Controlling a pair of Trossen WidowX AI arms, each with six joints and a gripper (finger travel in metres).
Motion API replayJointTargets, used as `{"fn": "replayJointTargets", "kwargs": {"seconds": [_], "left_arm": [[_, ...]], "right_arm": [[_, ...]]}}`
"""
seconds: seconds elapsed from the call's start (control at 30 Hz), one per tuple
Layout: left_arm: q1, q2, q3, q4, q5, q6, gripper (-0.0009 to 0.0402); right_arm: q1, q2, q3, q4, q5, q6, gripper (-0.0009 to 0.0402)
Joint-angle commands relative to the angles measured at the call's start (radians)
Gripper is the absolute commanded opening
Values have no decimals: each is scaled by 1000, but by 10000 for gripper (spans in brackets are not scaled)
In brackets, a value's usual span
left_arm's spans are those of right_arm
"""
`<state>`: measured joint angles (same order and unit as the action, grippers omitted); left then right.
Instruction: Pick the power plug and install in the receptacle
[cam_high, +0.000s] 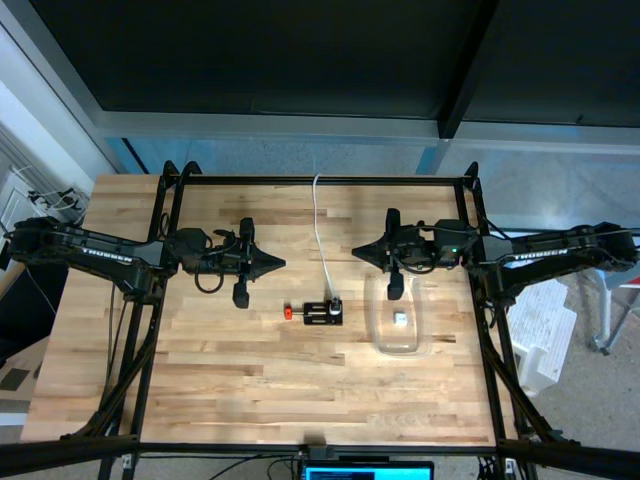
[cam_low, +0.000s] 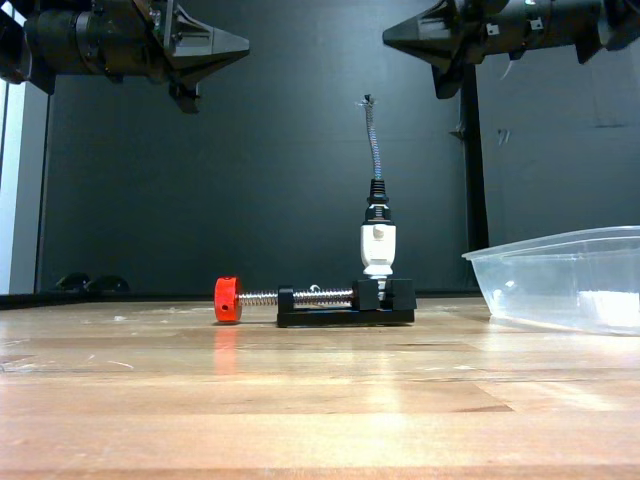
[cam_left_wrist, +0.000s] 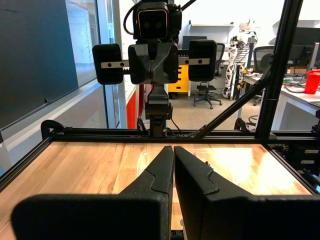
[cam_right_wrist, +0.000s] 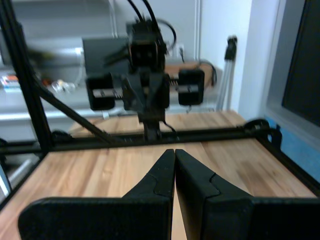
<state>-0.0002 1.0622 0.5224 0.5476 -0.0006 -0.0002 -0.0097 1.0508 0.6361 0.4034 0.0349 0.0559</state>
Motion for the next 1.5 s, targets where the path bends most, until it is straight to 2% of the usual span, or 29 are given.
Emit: {"fn": "replayJointTargets", "kwargs": {"seconds": [0.03, 0.2, 0.43, 1.5], "left_arm": [[0, 0, 0, 0, 0, 0, 0], [0, 0, 0, 0, 0, 0, 0], [0, 0, 0, 0, 0, 0, 0], [0, 0, 0, 0, 0, 0, 0]], "right_arm": [[-2, -24, -37, 50, -6, 15, 0], [-2, -62, -77, 52, -29, 33, 0], [-3, -91, -124, 61, -27, 47, 0], [-3, -91, -114, 61, -27, 61, 0]]}}
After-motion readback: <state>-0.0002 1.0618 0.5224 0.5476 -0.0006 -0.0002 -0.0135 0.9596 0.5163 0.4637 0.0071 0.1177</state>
